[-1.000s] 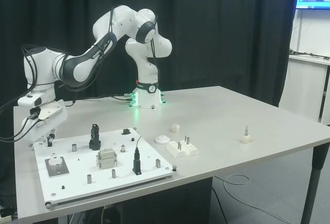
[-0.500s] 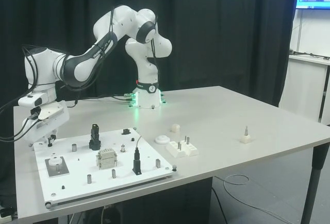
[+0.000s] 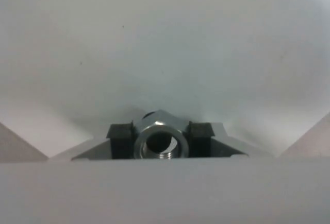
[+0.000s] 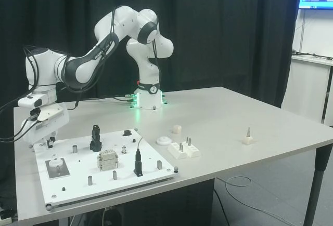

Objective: Insert bolt 4.

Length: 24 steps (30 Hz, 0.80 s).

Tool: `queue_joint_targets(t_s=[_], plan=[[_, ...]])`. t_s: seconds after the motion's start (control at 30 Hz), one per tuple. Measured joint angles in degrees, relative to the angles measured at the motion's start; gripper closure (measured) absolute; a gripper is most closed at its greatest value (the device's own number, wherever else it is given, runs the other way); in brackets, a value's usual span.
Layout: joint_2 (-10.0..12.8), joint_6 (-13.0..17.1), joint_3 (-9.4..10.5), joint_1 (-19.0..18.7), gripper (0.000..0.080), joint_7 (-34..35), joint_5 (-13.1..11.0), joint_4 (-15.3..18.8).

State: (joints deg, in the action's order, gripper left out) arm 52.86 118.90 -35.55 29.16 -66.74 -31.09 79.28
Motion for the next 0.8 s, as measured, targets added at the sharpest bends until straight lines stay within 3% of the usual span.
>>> queue_joint_targets(t_s=[0.8], plan=[[0.0, -0.6, -0.08, 0.0, 0.0578, -0.3, 0.5, 0.2]])
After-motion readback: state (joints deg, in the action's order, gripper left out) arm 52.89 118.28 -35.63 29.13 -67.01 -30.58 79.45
